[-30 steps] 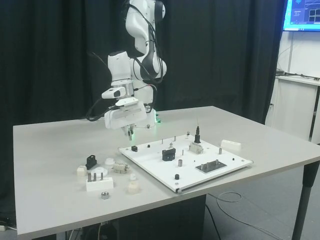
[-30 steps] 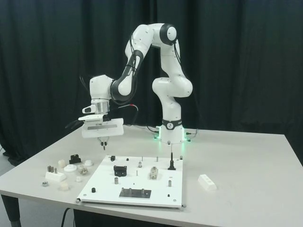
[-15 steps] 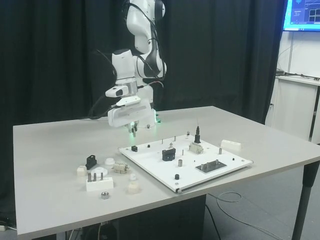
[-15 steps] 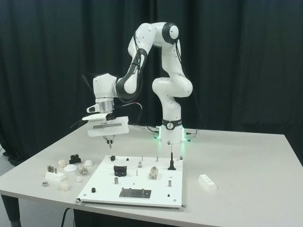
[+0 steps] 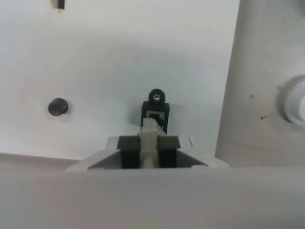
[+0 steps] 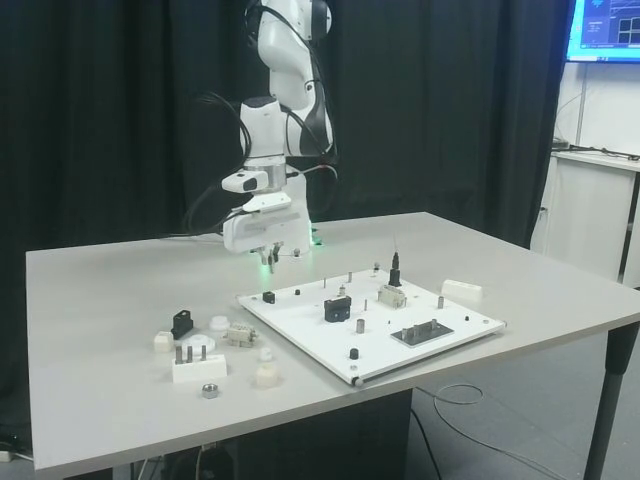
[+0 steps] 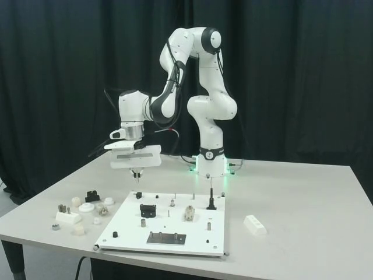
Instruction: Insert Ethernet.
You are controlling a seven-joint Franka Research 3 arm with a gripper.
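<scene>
Tool (image 5: 149,143) grips the Ethernet plug (image 5: 149,131) directly above the black socket (image 5: 155,110).

One white robot arm (image 7: 204,111) is standing on one grey table (image 7: 303,198), which is carrying one white board (image 7: 125,230). One gripper (image 5: 149,149) is closing its two fingers on one Ethernet plug (image 5: 149,130). One white box (image 6: 461,290) is lying beside the board. On the other side, one black bracket (image 6: 182,323), two white gears (image 6: 198,345), one nut (image 6: 210,390) and one white block (image 6: 197,370) bearing two grey pegs are lying loose. One monitor (image 6: 603,28) is glowing behind.
</scene>
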